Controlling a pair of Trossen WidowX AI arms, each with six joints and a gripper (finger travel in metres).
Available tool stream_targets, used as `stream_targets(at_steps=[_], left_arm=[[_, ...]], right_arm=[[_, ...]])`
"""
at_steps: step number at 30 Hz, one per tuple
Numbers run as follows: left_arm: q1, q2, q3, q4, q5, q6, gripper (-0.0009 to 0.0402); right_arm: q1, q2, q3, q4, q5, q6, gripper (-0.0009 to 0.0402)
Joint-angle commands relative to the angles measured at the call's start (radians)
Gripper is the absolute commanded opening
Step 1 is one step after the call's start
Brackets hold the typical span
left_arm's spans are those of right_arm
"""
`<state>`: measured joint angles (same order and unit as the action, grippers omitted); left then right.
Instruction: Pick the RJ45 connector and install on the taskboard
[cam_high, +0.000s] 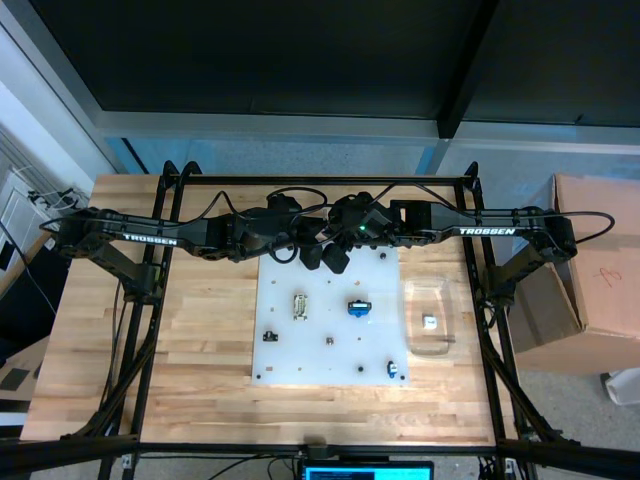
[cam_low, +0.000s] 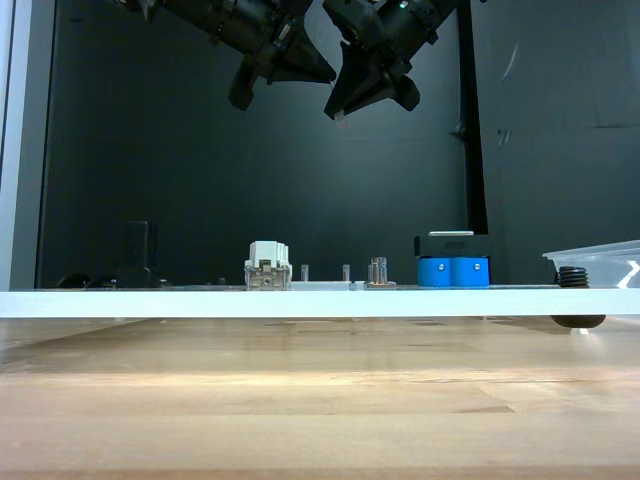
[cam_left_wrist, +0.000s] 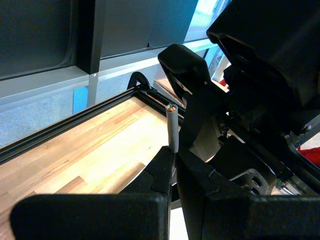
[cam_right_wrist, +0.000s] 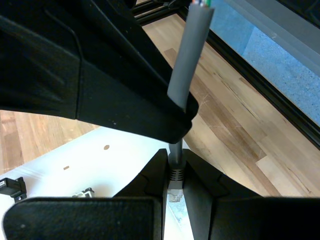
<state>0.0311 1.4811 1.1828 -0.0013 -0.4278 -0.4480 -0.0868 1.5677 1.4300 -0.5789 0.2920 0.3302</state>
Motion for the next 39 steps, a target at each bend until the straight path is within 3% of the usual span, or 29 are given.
stream_targets(at_steps=[1,8,13,17,23,34,39], left_arm=[[0.0,0.0,0.0,-0.001,0.003,0.001,0.0034],[0.0,-0.002,0.0,0.0,0.019,0.0,0.0123],[-0.002,-0.01,0.0,-0.01,0.02,-0.009,0.0153],[-0.003,-0.031,0.0,-0.064,0.019,-0.01,0.0154],[-0.003,-0.049,-0.007,-0.103,0.023,-0.001,0.0154],[-0.058,-0.049,-0.014,-0.102,0.031,0.069,0.0135],[-0.061,-0.049,-0.014,-0.098,0.099,0.069,0.0124]], right_arm=[[0.0,-0.001,-0.001,-0.001,-0.004,0.002,0.0007],[0.002,-0.004,-0.001,-0.008,-0.013,0.002,0.0002],[0.005,-0.008,-0.011,-0.008,-0.034,-0.003,0.0],[0.007,-0.027,-0.055,-0.002,-0.037,-0.006,0.0],[0.023,-0.101,-0.179,0.08,-0.116,-0.01,0.0],[0.115,-0.3,-0.431,0.225,-0.137,-0.051,0.0],[0.168,-0.372,-0.517,0.248,-0.137,-0.057,0.0]])
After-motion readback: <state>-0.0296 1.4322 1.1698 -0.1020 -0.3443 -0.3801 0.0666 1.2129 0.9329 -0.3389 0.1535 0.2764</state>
